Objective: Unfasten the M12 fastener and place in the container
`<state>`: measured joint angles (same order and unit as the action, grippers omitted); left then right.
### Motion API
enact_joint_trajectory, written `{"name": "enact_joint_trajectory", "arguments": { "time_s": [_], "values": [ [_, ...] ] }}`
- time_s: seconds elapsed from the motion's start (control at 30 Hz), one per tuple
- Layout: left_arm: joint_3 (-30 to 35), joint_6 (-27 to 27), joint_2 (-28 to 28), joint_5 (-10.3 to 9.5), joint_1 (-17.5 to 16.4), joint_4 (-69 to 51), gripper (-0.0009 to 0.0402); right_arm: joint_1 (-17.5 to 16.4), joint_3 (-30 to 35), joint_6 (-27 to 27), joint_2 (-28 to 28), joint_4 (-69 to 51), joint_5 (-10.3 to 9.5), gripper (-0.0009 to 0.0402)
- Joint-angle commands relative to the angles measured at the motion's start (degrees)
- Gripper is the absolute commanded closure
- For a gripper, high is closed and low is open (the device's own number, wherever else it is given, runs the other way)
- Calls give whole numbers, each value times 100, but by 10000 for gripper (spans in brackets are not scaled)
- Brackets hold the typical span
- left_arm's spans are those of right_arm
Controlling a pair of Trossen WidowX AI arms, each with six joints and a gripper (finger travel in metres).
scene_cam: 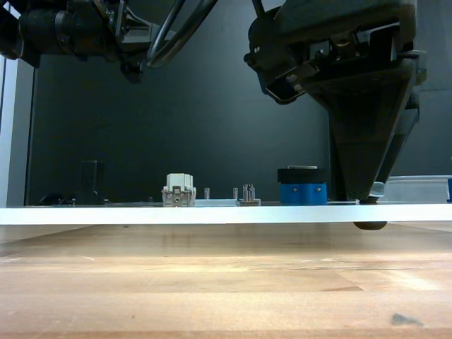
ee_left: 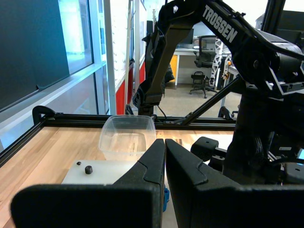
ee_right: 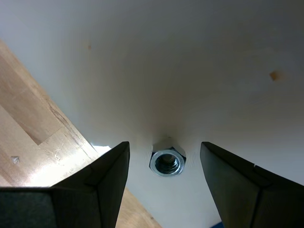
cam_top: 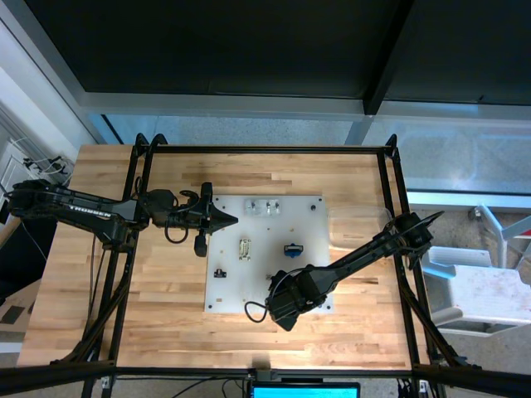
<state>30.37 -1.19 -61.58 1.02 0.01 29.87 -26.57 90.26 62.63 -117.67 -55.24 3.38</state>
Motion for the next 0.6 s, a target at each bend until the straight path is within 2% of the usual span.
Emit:
{"name": "enact_joint_trajectory", "arguments": {
  "time_s": [0.03,0.27,0.6],
  "values": [
    [0,2,-2,2,0,0,393,0,-2,-7,15,-28,0,204],
    [0,2,-2,2,0,0,393,7,-2,-70,26,-63,0,249],
    [0,2,-2,2,0,0,393,7,-2,-264,26,-26,-9,344]
  ]
}}
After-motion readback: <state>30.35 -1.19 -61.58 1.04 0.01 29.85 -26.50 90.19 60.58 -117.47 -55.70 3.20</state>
